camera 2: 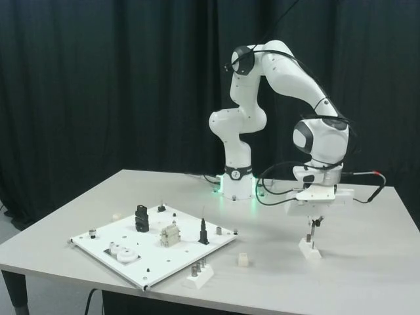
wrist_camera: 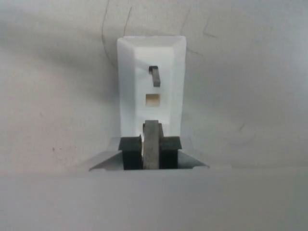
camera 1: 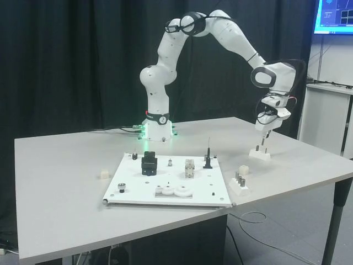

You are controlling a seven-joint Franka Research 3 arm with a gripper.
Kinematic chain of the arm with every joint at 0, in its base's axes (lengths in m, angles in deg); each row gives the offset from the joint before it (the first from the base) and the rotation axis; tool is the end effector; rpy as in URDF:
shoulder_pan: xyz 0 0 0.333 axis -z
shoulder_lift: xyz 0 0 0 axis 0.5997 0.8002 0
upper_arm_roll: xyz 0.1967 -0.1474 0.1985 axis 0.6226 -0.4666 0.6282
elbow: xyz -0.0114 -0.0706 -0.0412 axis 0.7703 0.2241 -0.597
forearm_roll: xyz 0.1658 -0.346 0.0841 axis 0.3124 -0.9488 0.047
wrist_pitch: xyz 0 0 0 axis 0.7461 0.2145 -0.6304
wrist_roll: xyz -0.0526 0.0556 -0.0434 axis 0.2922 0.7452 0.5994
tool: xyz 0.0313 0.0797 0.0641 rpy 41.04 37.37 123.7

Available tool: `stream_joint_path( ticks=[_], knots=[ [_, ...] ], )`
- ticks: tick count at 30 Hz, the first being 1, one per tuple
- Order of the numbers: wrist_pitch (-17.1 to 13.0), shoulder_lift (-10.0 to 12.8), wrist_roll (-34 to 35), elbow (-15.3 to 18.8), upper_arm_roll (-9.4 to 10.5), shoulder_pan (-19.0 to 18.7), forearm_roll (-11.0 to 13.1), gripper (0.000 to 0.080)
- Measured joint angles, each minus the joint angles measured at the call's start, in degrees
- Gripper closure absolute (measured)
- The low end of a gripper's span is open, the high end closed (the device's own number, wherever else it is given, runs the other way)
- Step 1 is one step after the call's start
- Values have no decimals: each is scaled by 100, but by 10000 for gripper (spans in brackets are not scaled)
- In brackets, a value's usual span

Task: Insert square peg 2.

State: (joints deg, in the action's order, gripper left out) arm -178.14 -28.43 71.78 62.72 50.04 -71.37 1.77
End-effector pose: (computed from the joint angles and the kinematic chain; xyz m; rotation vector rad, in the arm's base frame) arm 0.4968 0.3404 0.2679 2.9348 -0.6679 -0.1574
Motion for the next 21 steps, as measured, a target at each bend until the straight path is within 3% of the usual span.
stream_joint_path(
  ticks=[21],
  knots=[
    [99, -221, 26, -15, -24, -13, -6, 732]
  ],
)
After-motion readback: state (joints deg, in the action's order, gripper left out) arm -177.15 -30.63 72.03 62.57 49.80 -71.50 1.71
